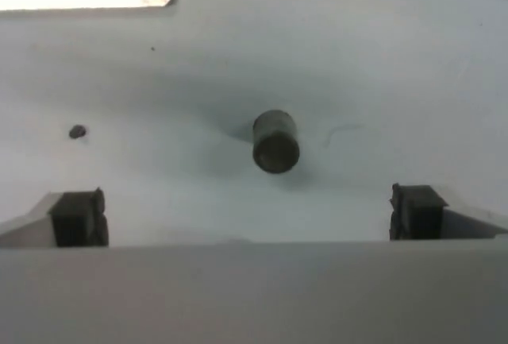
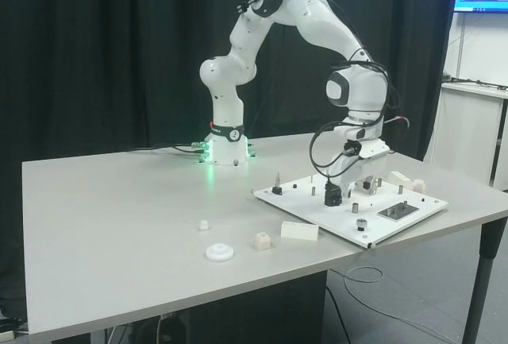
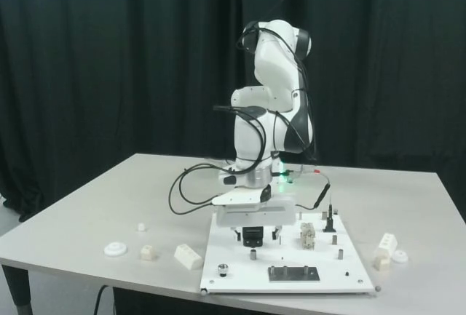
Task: Pick large gear.
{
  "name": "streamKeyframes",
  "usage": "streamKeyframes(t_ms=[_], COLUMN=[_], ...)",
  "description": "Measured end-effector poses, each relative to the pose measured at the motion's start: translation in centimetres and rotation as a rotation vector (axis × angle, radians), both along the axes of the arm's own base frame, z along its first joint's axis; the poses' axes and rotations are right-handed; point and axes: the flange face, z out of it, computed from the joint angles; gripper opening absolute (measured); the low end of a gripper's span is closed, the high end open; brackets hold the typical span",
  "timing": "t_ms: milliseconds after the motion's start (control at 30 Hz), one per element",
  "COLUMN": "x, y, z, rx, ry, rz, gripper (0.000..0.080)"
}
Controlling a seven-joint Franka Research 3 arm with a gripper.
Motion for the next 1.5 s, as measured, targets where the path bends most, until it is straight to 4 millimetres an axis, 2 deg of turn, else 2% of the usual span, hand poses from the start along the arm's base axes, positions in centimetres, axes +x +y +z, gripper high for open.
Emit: streamKeyframes(t_ms=[100, 433, 1100, 1500], x=[0.0, 0.0, 0.2, 0.9], y=[-0.1, -0.3, -1.0, -2.3], z=[0.4, 1.2, 1.4, 2.3], rx=[0.000, 0.001, -0.009, -0.043], ry=[0.000, -0.002, -0.008, -0.033], rz=[-0.001, -0.005, -0.009, -0.002], gripper=[0.0795, 0.0800, 0.0800, 0.0800])
